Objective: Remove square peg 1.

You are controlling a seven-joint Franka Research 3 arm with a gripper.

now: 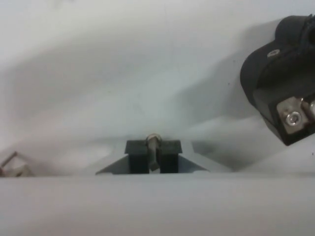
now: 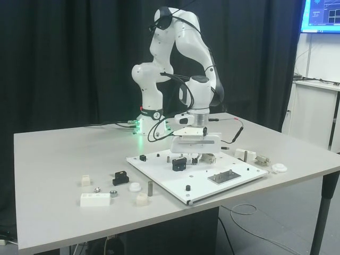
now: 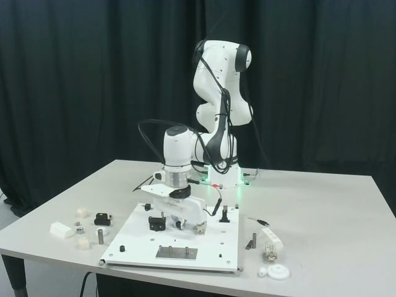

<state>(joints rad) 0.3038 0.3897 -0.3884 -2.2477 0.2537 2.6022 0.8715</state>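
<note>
My gripper (image 1: pixel 153 160) hangs low over the white board (image 2: pixel 159 170), fingers pinched on a small peg (image 1: pixel 153 142) there, upright; gripped so it lifts straight out.

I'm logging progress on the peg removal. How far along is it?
Done: the arm has reached the white board, with the gripper low over it. In hand: its fingers flank a small upright peg; whether they grip it is unclear. Left: lifting the peg out and clear.
</note>
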